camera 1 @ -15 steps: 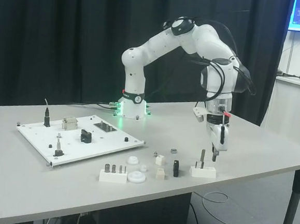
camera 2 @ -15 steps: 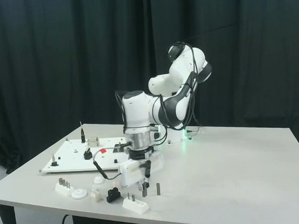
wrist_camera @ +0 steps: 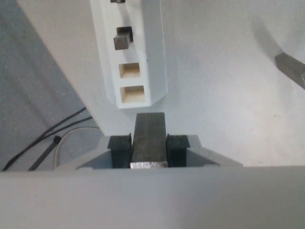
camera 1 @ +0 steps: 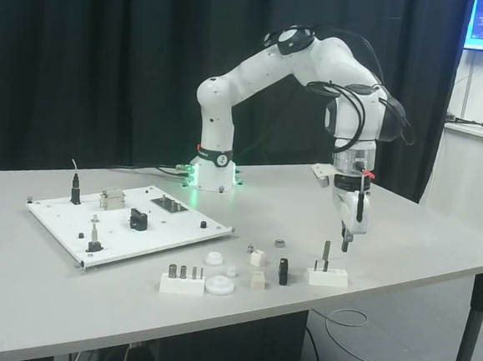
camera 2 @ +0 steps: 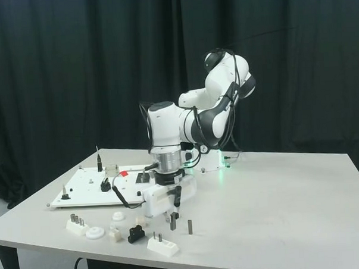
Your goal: Insert square peg 4.
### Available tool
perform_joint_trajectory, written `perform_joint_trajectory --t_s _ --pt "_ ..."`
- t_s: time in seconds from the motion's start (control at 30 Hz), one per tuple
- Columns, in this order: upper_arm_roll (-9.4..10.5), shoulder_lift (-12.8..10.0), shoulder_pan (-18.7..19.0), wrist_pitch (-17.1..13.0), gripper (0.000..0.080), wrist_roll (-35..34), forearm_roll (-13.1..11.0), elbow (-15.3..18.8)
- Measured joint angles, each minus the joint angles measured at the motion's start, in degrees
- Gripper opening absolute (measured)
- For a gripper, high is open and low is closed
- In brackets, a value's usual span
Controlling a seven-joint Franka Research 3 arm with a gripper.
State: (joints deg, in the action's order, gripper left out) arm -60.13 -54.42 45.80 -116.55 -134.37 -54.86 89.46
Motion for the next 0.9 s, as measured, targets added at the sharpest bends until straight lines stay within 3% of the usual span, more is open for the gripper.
perform_joint_trajectory --t_s 0.9 --pt "-2.09 -1.3 0.5 0.1 0.0154 1.3 -0.7 0.6"
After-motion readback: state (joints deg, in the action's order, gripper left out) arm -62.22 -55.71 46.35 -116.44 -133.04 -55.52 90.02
